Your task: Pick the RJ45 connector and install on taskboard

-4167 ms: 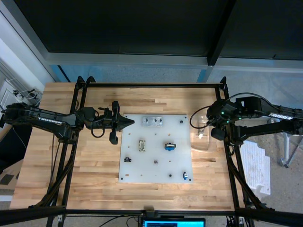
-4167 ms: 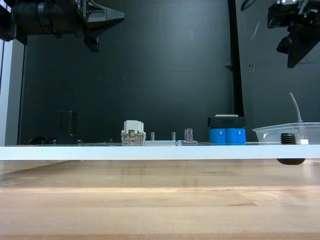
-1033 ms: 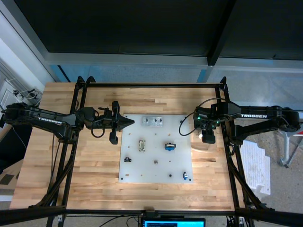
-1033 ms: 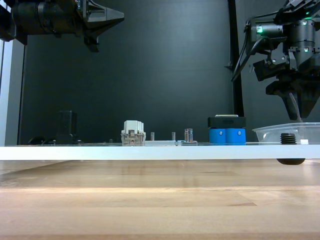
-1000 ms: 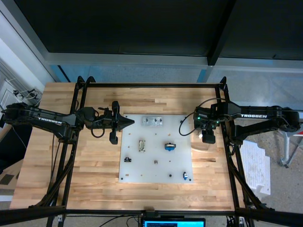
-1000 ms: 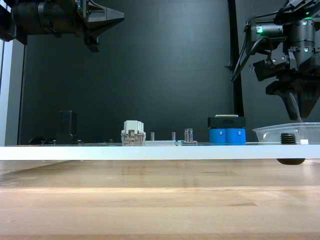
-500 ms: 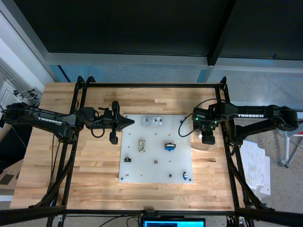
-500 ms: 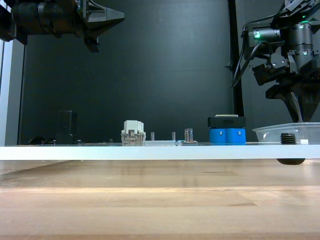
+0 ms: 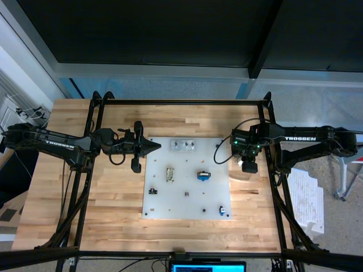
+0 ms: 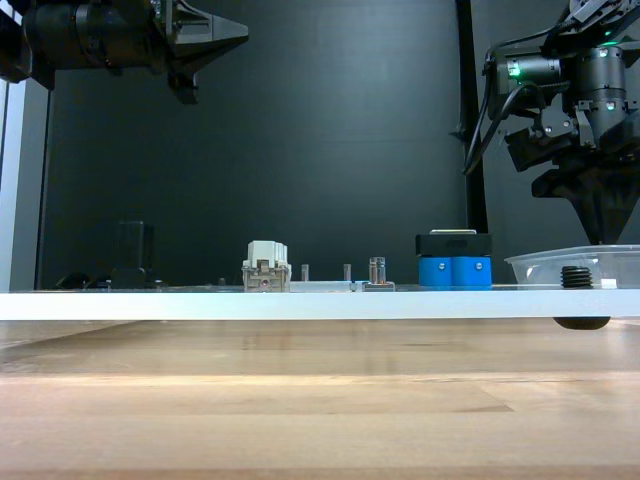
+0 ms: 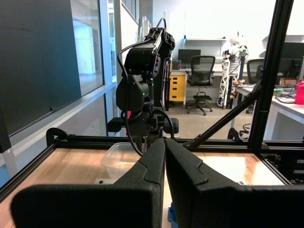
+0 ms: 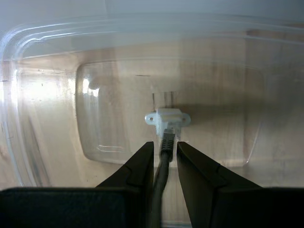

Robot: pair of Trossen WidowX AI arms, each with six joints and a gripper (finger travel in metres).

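The right end effector (image 10: 604,236), matte black with wedge-shaped fingers tapering to a point, hangs tips-down inside a clear, glossy plastic tray (image 10: 545,262) with rounded corners. It is clenched on the dark round lead just behind the RJ45 connector (image 12: 167,117). The connector is a small white, boxy plug with two side ears, lying flat on the tray floor just beyond the fingertips. Pale wood grain shows through the tray under it. A black ribbed knob (image 10: 574,276) sits in the tray close beside this end effector. To its side, past the tray wall, lies the taskboard (image 9: 170,198), a smooth white square panel flat on the butcher-block bench (image 9: 102,198). The panel carries a blue block with a black cap (image 10: 454,270), a grey-white housing (image 10: 266,268) and short metal pins, all well apart from the plug. The left end effector (image 11: 165,142) is parked high over the bench at the taskboard's far edge from the tray, its black fingers pressed together on nothing and pointing level toward the other arm.
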